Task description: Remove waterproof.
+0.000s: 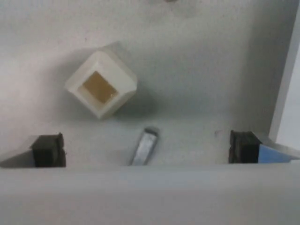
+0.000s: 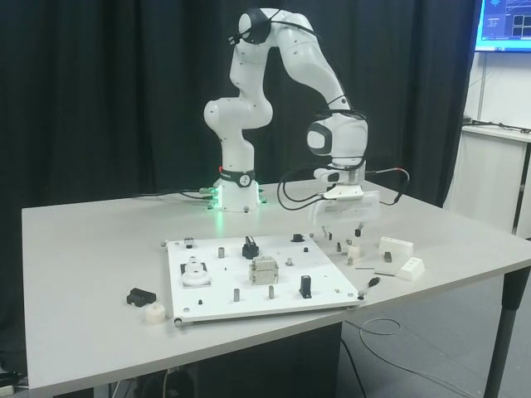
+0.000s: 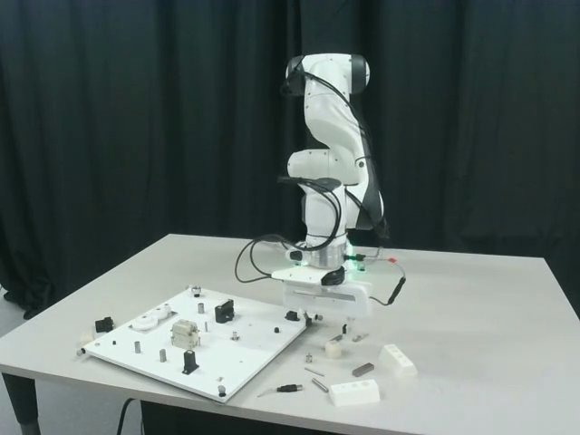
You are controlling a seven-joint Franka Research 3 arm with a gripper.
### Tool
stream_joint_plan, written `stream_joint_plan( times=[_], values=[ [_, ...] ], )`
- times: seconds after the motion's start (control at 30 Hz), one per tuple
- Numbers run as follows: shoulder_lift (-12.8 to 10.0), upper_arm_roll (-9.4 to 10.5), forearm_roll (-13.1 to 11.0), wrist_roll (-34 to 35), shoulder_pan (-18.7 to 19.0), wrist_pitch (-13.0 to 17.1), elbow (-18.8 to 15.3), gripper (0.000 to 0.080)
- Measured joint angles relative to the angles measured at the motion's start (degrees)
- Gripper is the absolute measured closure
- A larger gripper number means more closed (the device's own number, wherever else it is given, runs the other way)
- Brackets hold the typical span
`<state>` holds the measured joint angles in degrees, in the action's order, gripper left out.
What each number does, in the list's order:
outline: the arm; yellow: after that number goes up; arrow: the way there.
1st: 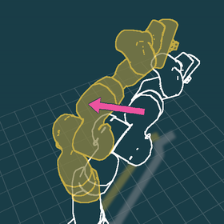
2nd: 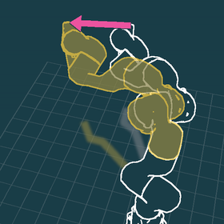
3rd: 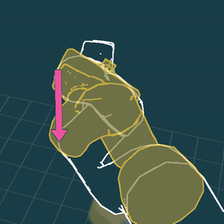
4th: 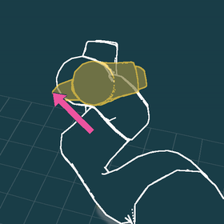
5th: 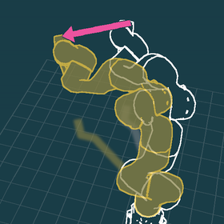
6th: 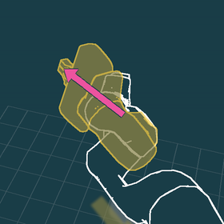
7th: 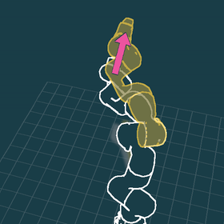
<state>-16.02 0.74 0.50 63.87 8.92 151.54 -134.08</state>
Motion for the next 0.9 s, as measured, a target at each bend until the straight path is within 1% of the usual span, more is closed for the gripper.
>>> stream_joint_plan(
  times=[0.17, 0.2, 0.23, 0.6, 0.9],
  values=[
    [0.60, 0.00, 0.00, 0.87, 0.42, -0.62, 0.14, 0.0049],
    [0.74, 0.00, 0.00, 1.02, 0.48, -0.81, 0.17, 0.0014],
    [0.89, 0.00, 0.00, 1.16, 0.54, -1.06, 0.20, 0.0006],
    [2.13, 0.00, 0.00, 1.87, 0.74, -3.43, 0.70, 0.0003],
    [2.37, 0.00, 0.00, 2.33, 0.78, -3.64, 0.86, 0.0003]
  ],
)
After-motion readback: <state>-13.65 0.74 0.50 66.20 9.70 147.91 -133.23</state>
